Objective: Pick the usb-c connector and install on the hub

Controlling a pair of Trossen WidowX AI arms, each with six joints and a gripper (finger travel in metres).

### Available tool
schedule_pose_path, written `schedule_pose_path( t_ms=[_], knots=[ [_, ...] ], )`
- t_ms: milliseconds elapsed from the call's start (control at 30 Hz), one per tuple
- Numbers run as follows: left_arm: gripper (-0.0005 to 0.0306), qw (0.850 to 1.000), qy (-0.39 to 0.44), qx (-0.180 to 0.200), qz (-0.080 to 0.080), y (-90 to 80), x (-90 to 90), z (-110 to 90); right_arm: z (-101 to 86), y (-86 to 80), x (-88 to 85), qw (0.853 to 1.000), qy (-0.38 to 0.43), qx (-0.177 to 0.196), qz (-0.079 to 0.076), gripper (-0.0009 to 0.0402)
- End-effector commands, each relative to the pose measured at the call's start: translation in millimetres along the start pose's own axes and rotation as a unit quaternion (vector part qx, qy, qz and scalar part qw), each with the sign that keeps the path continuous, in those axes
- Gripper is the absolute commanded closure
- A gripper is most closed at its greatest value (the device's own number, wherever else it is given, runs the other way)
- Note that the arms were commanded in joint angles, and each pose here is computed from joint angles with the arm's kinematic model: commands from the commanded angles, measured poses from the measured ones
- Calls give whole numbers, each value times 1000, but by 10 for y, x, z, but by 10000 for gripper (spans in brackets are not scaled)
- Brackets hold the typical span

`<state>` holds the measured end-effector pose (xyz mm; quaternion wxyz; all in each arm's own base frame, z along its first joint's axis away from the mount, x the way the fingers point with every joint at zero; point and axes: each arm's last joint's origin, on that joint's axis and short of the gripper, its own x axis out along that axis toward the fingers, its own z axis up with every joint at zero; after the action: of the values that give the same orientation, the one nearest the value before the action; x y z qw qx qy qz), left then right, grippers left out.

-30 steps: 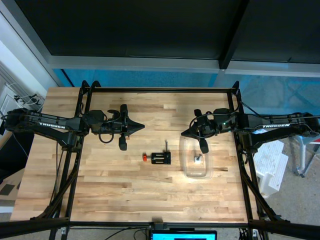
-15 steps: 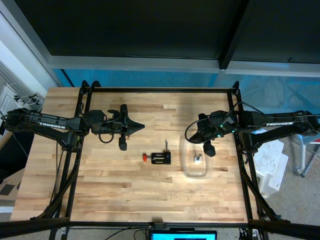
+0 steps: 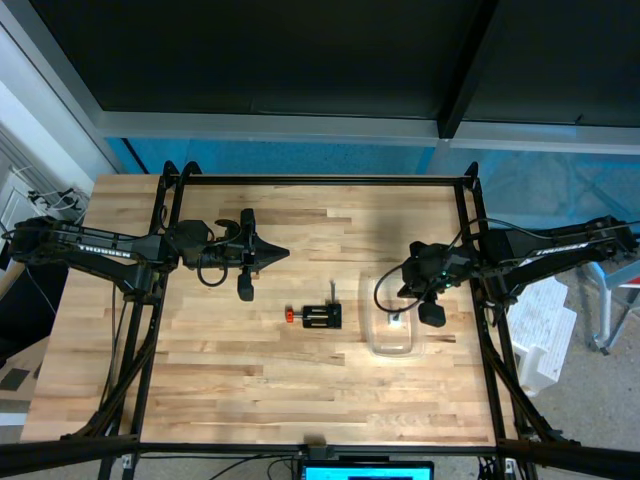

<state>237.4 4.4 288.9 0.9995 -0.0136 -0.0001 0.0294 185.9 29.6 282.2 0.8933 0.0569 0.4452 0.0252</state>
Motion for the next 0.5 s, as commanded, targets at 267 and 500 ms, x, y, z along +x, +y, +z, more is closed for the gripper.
schedule_pose_path(
  t_ms=[267, 500],
  knots=[
    [300, 1000, 0, 0, 0, 1, 1, 1, -112, 97, 0, 999, 45, 9, -10, 393],
    [300, 1000, 0, 0, 0, 1, 1, 1, -175, 138, 26, 997, 79, 5, -23, 393]
  ],
)
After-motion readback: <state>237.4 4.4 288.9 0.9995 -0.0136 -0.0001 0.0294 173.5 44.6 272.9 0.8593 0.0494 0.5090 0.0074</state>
